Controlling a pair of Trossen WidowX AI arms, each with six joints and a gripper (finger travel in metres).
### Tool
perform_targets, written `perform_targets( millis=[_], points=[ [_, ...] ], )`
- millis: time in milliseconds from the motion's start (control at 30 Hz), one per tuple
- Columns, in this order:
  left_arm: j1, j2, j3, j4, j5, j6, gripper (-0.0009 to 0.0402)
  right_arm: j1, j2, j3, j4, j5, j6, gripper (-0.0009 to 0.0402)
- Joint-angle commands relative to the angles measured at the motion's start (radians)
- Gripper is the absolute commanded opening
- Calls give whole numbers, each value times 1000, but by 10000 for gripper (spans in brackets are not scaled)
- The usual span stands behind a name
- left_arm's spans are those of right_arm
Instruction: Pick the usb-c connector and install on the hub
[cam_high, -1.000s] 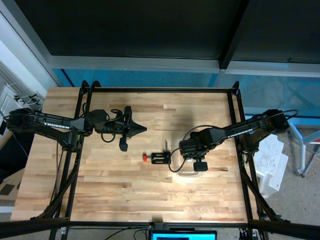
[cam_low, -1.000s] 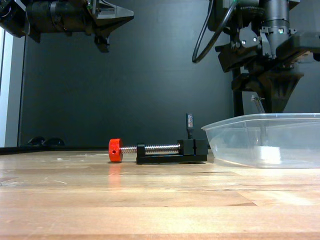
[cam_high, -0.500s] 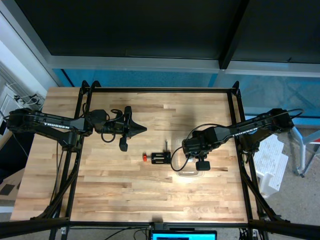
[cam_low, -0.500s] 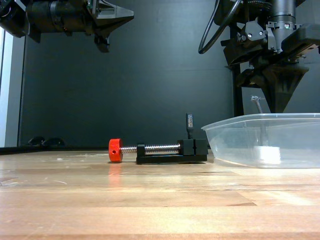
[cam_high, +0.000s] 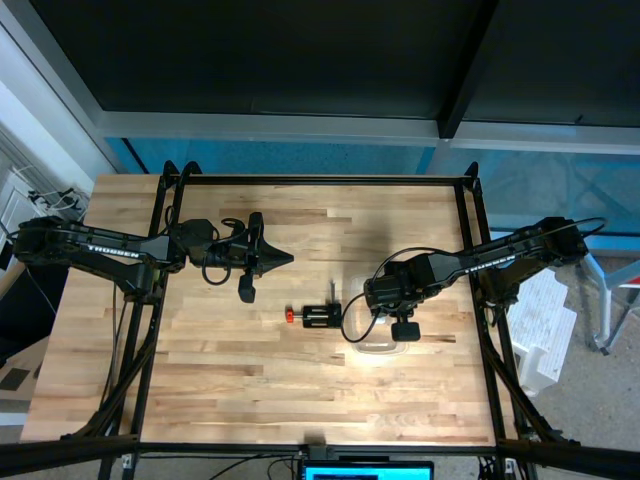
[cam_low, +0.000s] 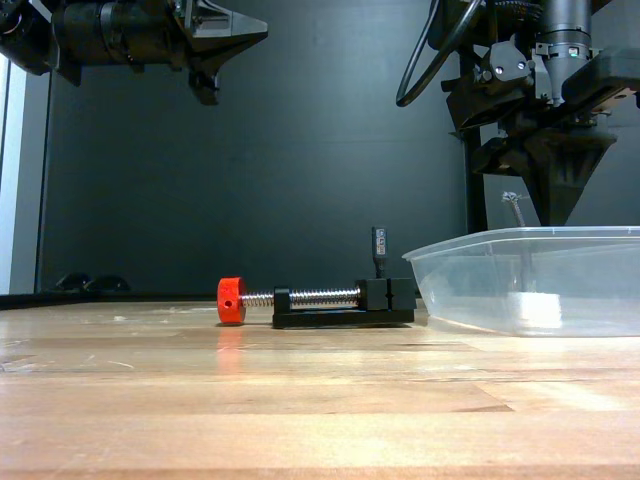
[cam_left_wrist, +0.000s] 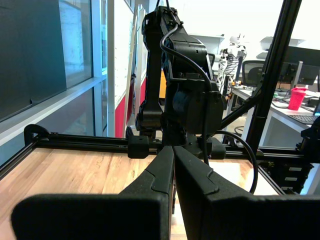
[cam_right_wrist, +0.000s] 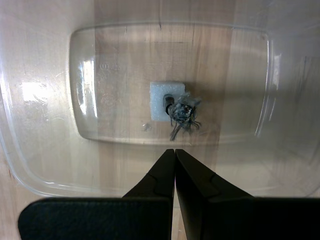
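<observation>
Right wrist view, gripper: the right gripper (cam_right_wrist: 175, 151) pointed straight down into a clear plastic bin (cam_right_wrist: 45, 165); its two fingers were pressed together with nothing between them.
Right wrist view, connector: the usb-c connector (cam_right_wrist: 182, 111) stood in a white foam block (cam_right_wrist: 159, 97) on the bin floor, with frayed wire ends spreading from its top. It was free of the gripper, just ahead of the fingertips.
Left wrist view, gripper: the left gripper (cam_left_wrist: 173, 147) had its fingers closed flat against each other and held nothing. It aimed level across the table toward the right arm (cam_left_wrist: 190, 90).
Low view, grippers: the left gripper hung high over the table's (cam_low: 300, 400) left side, pointing inward. The right gripper's tip hung above the bin rim, just beside the connector's wire top.
Low view, board: a black screw clamp (cam_low: 330, 300) with a red knob (cam_low: 231, 300) lay on the wood just left of the bin, with a small black piece (cam_low: 378, 245) standing upright in it.
High view, layout: the clamp lay between the arms, and the right arm covered most of the bin. The left gripper was well apart from both.
</observation>
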Motion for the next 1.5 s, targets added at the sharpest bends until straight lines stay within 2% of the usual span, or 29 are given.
perform_targets(
  millis=[33, 933, 1033, 1133, 1300, 1400, 1500],
  points=[
    [0, 0, 0, 0, 0, 0, 0, 0, 1, 0, 0, 0, 0, 0],
    [0, 0, 0, 0, 0, 0, 0, 0, 1, 0, 19, -4, 3, 3],
    [0, 0, 0, 0, 0, 0, 0, 2, 2, 4, 50, -9, 18, 30],
    [0, 0, 0, 0, 0, 0, 0, 1, 5, 3, 69, -8, 26, 77],
    [0, 0, 0, 0, 0, 0, 0, 1, 5, 2, 72, 31, 27, 146],
    [0, 0, 0, 0, 0, 0, 0, 2, 23, 2, 76, 35, 29, 167],
    [0, 0, 0, 0, 0, 0, 0, 6, 50, 2, 91, 35, 29, 169]
  ],
)
